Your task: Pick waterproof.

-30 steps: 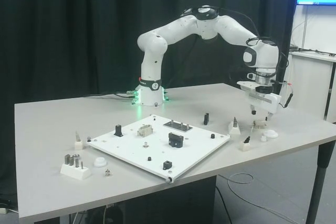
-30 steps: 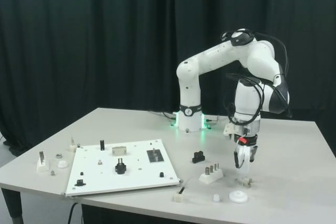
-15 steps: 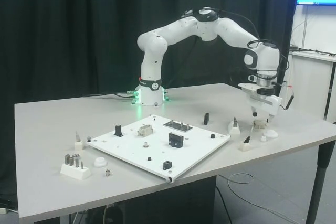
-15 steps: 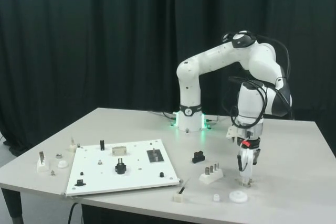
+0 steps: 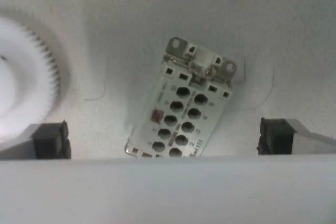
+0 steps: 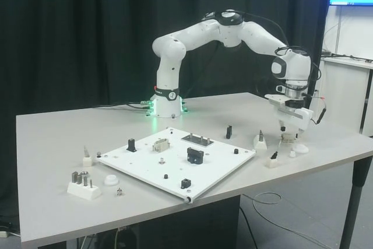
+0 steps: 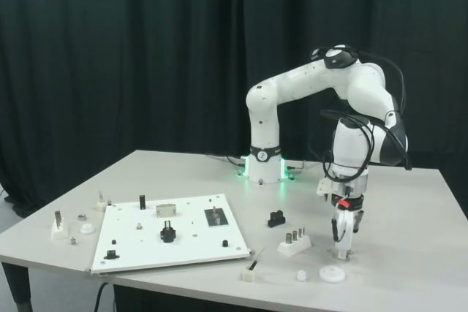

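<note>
Waterproof connector (image 5: 185, 113) lies flat on the grey table (image 6: 52, 138), near the table's edge furthest from the arm's base, just beside the white gear (image 5: 23, 80). It sits skewed to the gripper's closing line, not square to it. Gripper (image 5: 163, 139) is down low right over it, fingers spread wide w/ one black pad (image 5: 51, 141) each side, clear of the body, nothing held.

Handling, my read: small rigid insert, white face w/ two rows of round pin holes and a metal bracket w/ screw at one end. Prob. light and stiff; won't give under the pads. Smooth sides could slip or twist, since the part is angled to the jaws. Best hold looks like across the two long flat sides, mid-body, away from the bracket end and off the hole face. Closing as is may swivel it before it seats.

Containers: none proper. White block (image 7: 294, 244) by the connector carries a few upright pins; a similar one (image 6: 83, 186) sits toward the opp. end. White assembly board (image 6: 175, 158) carries several small black and metal fittings, mid-table.
</note>
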You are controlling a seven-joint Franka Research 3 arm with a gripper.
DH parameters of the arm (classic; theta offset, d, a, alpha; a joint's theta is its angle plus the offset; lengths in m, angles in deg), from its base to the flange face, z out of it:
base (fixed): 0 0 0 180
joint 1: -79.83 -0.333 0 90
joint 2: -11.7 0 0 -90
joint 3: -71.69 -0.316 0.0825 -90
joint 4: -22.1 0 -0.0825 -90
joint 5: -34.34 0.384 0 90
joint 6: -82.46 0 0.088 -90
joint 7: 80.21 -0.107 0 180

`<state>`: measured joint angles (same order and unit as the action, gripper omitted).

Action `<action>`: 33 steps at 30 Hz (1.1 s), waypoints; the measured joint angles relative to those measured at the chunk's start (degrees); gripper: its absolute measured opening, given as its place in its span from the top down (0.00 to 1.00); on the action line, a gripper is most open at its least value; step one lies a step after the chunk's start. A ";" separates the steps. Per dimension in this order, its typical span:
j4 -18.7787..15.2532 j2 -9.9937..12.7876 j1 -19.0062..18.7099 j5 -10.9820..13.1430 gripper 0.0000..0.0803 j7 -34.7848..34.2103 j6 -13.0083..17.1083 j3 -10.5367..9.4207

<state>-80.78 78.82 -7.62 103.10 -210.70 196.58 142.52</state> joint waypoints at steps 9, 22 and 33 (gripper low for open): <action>0.00 0.52 -0.06 0.24 0.00 0.00 0.00 -0.11; 0.00 1.49 -0.11 0.53 0.00 -0.61 0.09 -0.30; -0.02 1.96 -0.10 0.69 0.14 -1.10 0.17 -0.47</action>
<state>-80.79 80.78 -7.72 103.79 -211.80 196.76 142.05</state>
